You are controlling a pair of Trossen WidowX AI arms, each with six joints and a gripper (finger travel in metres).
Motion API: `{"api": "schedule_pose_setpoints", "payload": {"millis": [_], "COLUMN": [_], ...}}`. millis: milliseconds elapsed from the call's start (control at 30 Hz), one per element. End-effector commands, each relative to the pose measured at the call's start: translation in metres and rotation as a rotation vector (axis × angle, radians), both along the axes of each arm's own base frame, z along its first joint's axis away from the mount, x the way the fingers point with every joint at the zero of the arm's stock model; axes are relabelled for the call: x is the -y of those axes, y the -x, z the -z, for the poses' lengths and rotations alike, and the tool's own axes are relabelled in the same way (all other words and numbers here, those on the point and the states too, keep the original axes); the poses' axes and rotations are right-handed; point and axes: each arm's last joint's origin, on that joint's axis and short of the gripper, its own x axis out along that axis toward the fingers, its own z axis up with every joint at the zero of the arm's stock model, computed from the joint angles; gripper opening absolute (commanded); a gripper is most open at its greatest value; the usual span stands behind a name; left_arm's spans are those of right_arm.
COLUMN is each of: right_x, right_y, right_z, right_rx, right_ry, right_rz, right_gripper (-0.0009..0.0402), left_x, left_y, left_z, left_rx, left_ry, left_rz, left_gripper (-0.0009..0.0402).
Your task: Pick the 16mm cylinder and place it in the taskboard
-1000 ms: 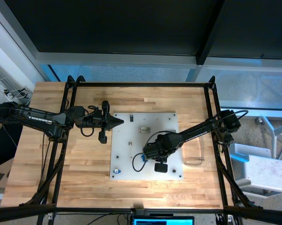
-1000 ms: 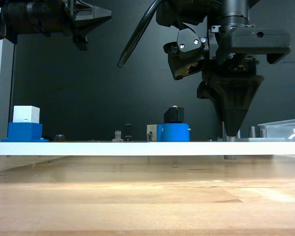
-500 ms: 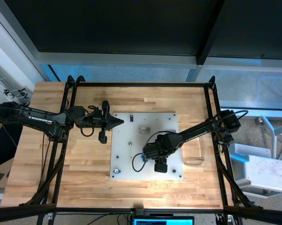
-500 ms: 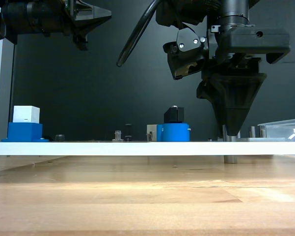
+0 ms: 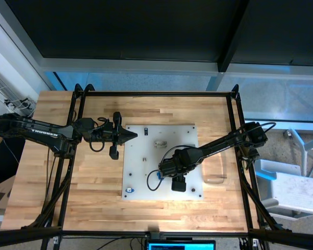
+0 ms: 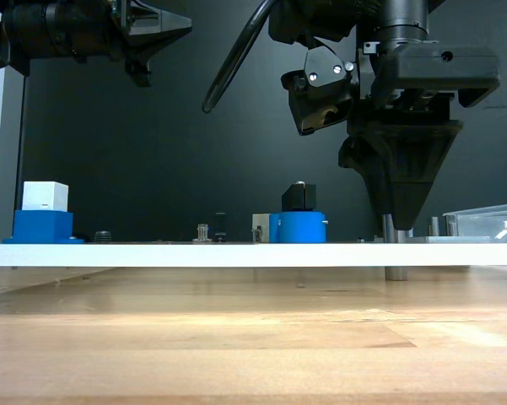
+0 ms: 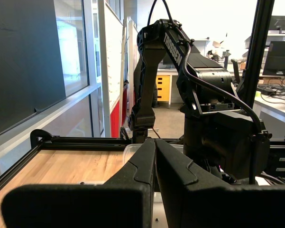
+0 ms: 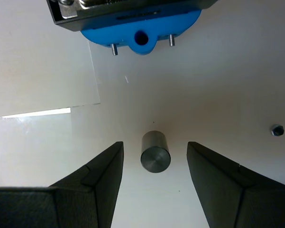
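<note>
16mm cylinder [image 8: 155, 156]: one only, a short dark-grey metal peg with a flat, dully shining round top. It stands upright on the white face of the taskboard [image 8: 218, 85], between the two fingers of the right gripper [image 8: 154, 147] and touching neither.

Two grippers show. The left gripper [image 5: 130, 134] hangs at the middle left of the high view, over the board's left edge and high above it, pointing right; in the left wrist view its jaws lie together with only a thin seam between them [image 7: 155, 142]. In the low view it sits in the upper left corner [image 6: 181, 25].

One taskboard [image 5: 146, 177] lies at the centre of the wooden table [image 5: 67, 198]. Two blue parts stand on it in the low view: a blue block topped by a white cube [image 6: 42, 224] at the far left, and a round blue part [image 6: 301, 226] at the centre with a small black piece on it.

The right gripper [image 5: 178, 183] points straight down over the board's lower right part, hiding the peg from above. In the low view its jaws stand apart just above the board [image 6: 396, 221], and the grey peg [image 6: 392, 232] shows beneath them. In the right wrist view a blue connector part [image 8: 140, 31] lies beyond the peg, and one small dark screw [image 8: 276, 129] sits off to the side.

One clear tray [image 5: 216, 174] lies just right of the board.
</note>
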Motion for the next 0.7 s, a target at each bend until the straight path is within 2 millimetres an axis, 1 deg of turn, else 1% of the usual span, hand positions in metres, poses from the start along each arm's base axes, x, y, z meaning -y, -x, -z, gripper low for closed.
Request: {"api": "schedule_pose_setpoints", "payload": {"millis": [33, 200, 333, 700], "right_x": [0.000, 0.000, 0.001, 0.004], "right_y": [0.000, 0.002, 0.005, 0.015], "right_z": [-0.001, -0.004, -0.011, -0.035], "right_rx": [0.001, 0.005, 0.013, 0.065], "right_ry": [0.000, -0.002, -0.004, -0.020], "right_rz": [0.000, 0.000, 0.000, 0.000], "right_gripper": [0.0185, 0.0185, 0.0185, 0.0185], "left_x": [0.000, 0.000, 0.000, 0.000], "left_y": [0.000, 0.000, 0.000, 0.000], "left_z": [0.000, 0.000, 0.000, 0.000], "left_rx": [0.000, 0.000, 0.000, 0.000], "left_ry": [0.000, 0.000, 0.000, 0.000], "left_rz": [0.000, 0.000, 0.000, 0.000], "left_gripper": [0.0000, 0.0000, 0.0000, 0.0000]}}
